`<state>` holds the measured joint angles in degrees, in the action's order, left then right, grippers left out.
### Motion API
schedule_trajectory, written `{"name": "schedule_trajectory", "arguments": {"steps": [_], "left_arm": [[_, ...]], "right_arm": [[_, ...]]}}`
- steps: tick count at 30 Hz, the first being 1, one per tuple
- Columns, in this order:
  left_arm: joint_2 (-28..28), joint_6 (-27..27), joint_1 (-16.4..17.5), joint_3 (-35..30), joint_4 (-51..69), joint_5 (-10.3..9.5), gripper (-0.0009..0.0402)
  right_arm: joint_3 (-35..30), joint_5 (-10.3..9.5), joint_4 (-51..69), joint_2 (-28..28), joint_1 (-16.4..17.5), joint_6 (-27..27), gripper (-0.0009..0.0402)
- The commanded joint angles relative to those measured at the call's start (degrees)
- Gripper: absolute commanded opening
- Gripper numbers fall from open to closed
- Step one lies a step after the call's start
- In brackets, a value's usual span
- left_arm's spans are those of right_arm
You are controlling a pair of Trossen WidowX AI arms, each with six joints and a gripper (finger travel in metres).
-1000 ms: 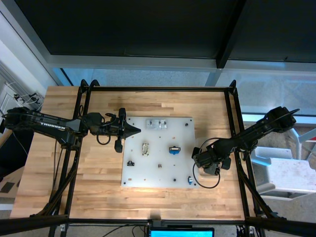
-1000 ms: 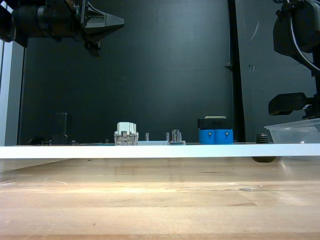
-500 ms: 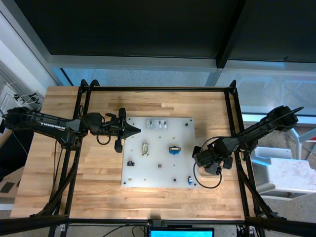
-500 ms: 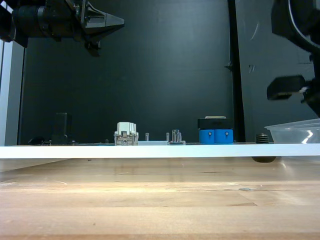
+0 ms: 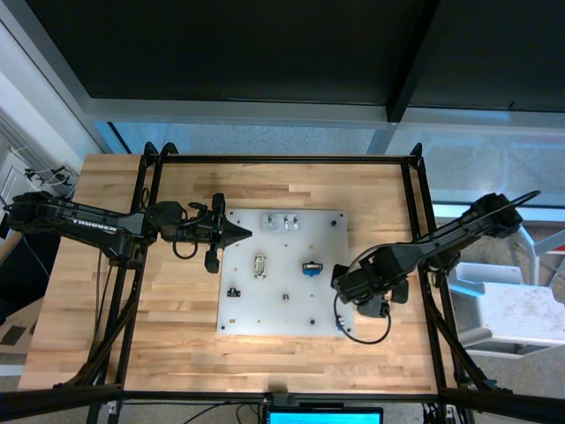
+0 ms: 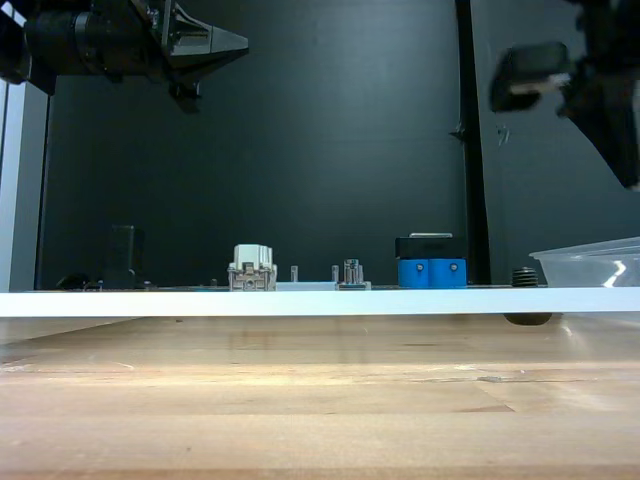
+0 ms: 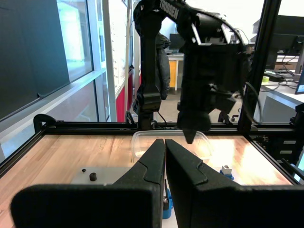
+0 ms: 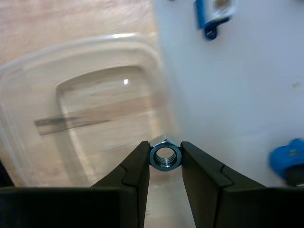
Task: Pick the M12 fastener and fasten on the M12 threads
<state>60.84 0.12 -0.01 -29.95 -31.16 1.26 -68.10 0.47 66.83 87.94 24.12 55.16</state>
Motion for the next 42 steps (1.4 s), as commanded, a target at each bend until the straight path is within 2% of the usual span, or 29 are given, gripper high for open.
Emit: {"name": "schedule_trajectory", "arguments": {"steps": [1, 12, 22, 29, 42], "left_arm": [[0.0, 0.0, 0.0, 0.0, 0.0, 0.0, 0.0], [0.0, 0.0, 0.0, 0.0, 0.0, 0.0, 0.0], [0.0, 0.0, 0.0, 0.0, 0.0, 0.0, 0.0], [0.0, 0.0, 0.0, 0.0, 0.0, 0.0, 0.0], [0.0, 0.0, 0.0, 0.0, 0.0, 0.0, 0.0]], "right_arm": [[-4.9, 0.0, 1.6, 3.9, 0.1, 3.7, 0.0023], [-19.2, -0.02, 1.6, 17.3, 0.3, 3.9, 0.0023], [-28.1, -0.07, 1.4, 27.5, 0.3, 3.9, 0.0023], [-30.5, -0.07, 0.6, 30.8, 0.7, 3.9, 0.0023], [-30.6, -0.55, -2.3, 32.8, 2.0, 3.9, 0.0023]]}}
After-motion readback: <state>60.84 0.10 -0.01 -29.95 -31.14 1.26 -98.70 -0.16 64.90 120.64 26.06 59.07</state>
